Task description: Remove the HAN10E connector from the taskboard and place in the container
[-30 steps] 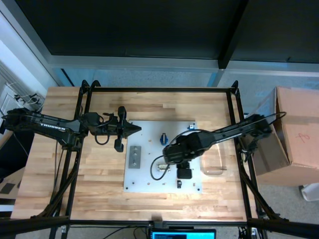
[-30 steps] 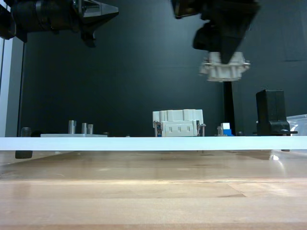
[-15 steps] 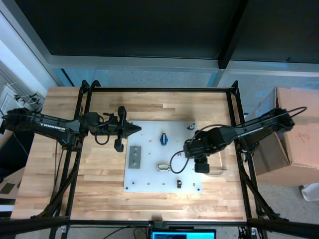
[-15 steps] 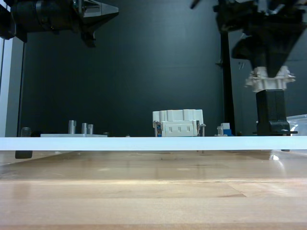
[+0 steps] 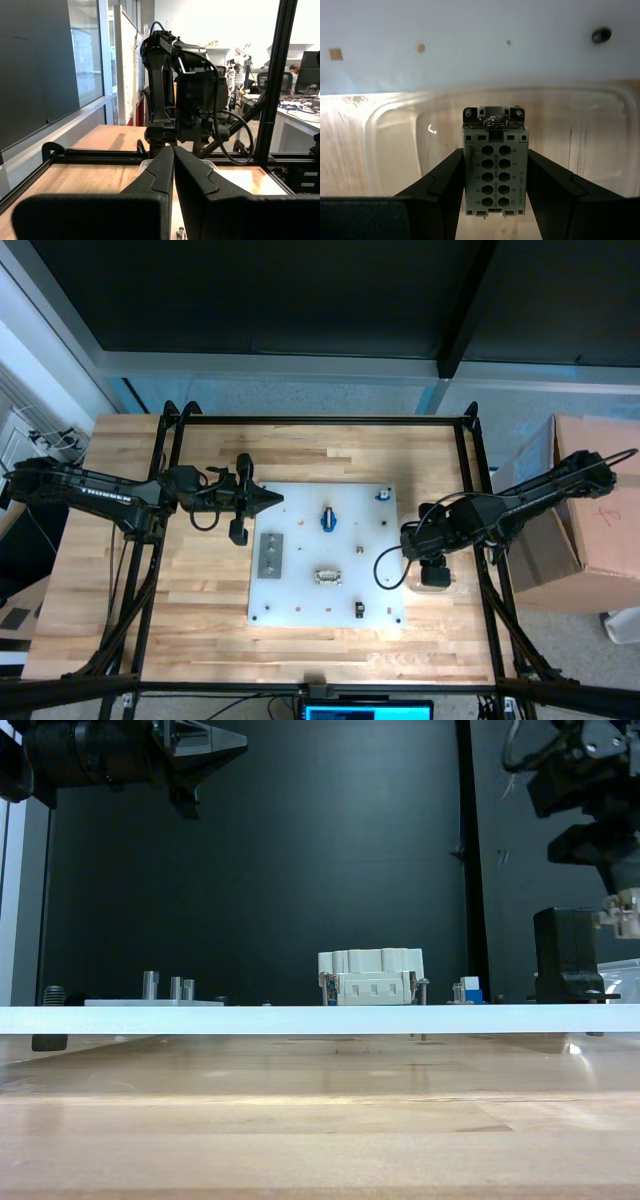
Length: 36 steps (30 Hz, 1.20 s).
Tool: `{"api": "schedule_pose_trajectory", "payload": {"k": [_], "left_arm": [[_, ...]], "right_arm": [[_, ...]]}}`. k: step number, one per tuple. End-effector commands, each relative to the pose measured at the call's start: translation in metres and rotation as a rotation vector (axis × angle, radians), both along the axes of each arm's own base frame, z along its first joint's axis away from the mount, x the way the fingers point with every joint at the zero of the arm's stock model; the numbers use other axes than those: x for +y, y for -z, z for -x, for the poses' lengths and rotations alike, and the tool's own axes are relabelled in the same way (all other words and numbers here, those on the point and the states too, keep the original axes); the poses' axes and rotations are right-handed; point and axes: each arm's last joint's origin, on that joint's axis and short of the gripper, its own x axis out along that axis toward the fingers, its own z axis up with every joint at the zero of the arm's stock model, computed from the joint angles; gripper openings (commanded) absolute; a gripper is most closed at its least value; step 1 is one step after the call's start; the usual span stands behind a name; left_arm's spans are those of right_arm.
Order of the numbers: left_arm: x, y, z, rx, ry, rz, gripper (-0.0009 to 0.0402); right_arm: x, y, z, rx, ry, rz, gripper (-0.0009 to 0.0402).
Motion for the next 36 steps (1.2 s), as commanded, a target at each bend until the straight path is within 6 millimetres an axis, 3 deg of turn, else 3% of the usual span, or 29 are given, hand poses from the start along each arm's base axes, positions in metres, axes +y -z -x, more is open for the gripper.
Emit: {"api": "schedule_pose_trajectory", "payload": {"k": [1,10,16,22,36], "left_arm": [[0.0,0.0,0.0,0.0,0.0,0.0,0.0],[0.0,0.0,0.0,0.0,0.0,0.0,0.0],[0.0,0.0,0.0,0.0,0.0,0.0,0.0],[0.0,0.0,0.0,0.0,0.0,0.0,0.0],[0.0,0.0,0.0,0.0,0.0,0.0,0.0]], "right_arm": [[-0.001,0.006,0.008,0.003,0.002,0.0,0.0018],[-0.003,0.026,0.019,0.024,0.03,0.002,0.002],[-0.003,0.045,0.02,-0.008,0.057,-0.004,0.0044],[-0.005,0.054,0.023,-0.003,0.076,0.013,0.0089],[-0.005,0.054,0.023,-0.017,0.094,0.03,0.0231]]}}
